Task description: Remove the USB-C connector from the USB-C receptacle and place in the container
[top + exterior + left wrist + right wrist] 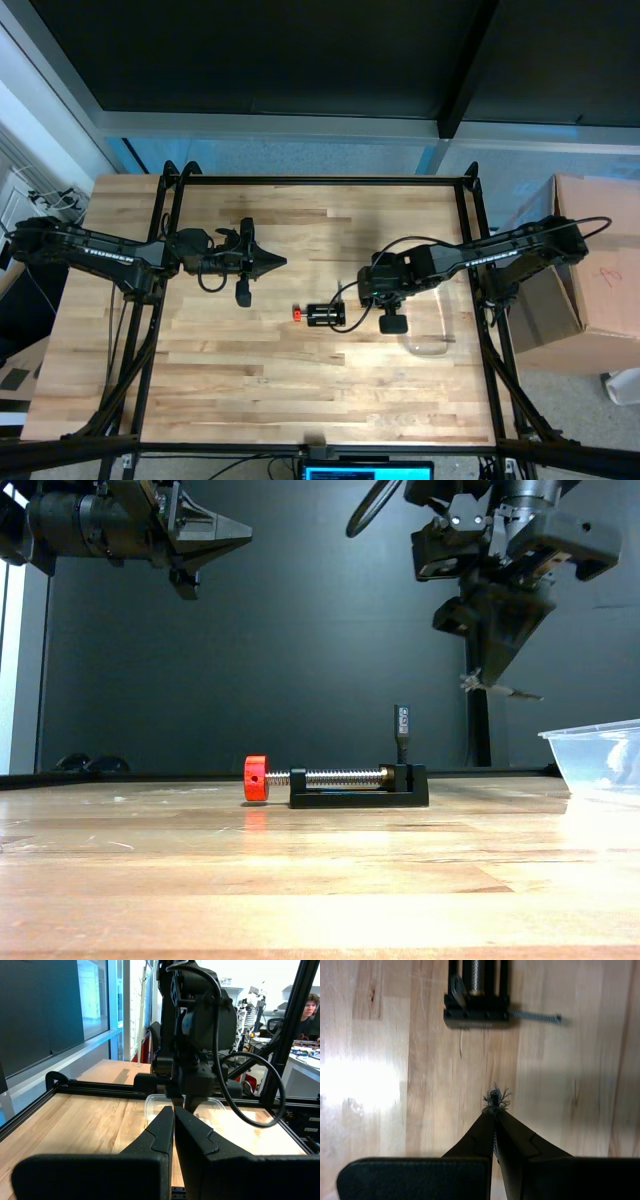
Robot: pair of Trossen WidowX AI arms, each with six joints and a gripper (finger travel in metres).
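right gripper clamped usb-c connector clear of receptacle, ready for container; left gripper closed empty, parked aside.

table: clamp is set at centre | USB-C connector: stood upright on clamp's right end, depth in seat cannot be told | container: placed right of clamp, apart | right gripper: held above the gap between clamp and container | left gripper: held high, left of and farther than clamp
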